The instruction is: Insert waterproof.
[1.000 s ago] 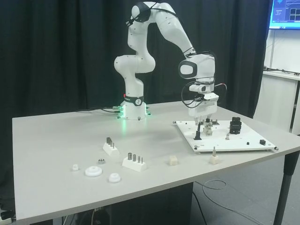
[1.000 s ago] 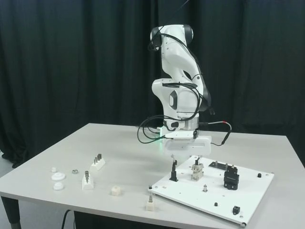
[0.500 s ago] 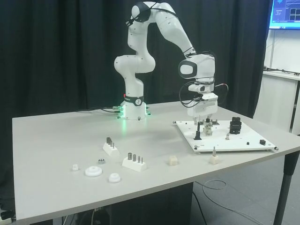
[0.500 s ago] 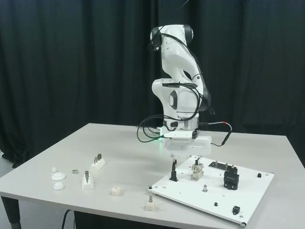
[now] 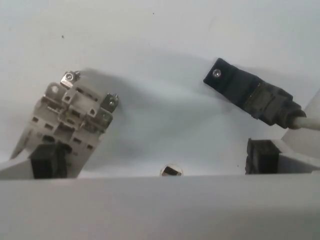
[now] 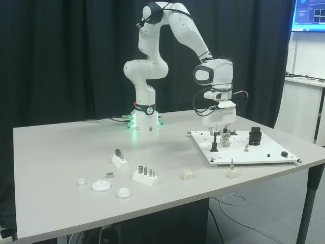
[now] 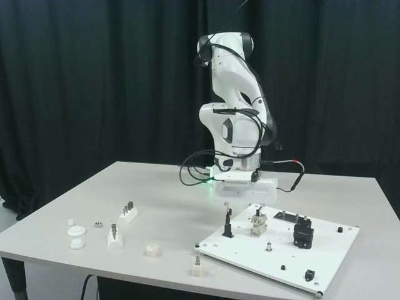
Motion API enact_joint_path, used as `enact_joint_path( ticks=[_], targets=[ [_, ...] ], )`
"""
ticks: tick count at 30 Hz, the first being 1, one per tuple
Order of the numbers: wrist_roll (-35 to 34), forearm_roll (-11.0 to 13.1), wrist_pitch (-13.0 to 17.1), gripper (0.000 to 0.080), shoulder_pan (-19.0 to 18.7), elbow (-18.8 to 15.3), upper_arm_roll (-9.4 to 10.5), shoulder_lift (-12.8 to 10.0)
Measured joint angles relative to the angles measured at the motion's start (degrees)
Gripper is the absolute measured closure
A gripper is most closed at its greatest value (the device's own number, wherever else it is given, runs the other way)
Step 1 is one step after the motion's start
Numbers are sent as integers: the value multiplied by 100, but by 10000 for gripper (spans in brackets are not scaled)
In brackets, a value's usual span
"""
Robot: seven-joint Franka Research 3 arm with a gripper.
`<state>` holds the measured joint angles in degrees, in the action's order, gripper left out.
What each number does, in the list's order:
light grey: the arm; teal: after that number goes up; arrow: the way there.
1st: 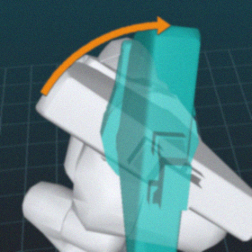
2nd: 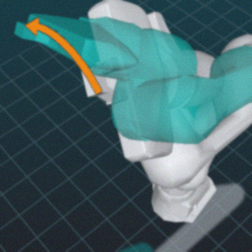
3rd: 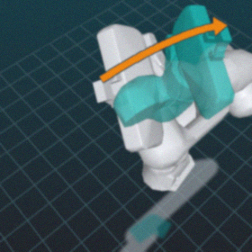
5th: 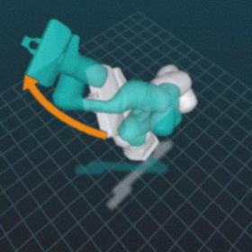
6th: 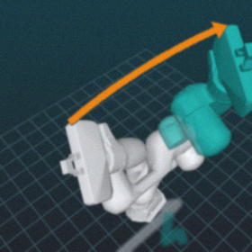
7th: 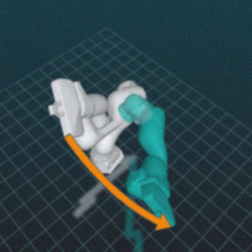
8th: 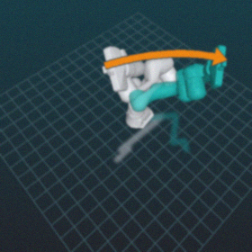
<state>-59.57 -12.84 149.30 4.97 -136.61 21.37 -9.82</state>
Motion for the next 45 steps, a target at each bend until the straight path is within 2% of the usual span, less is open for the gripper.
enact_joint_path(
  ticks=[45],
  targets=[
    [-175, 0, -24, 3, -1, -2, 6, 3]
  ],
)
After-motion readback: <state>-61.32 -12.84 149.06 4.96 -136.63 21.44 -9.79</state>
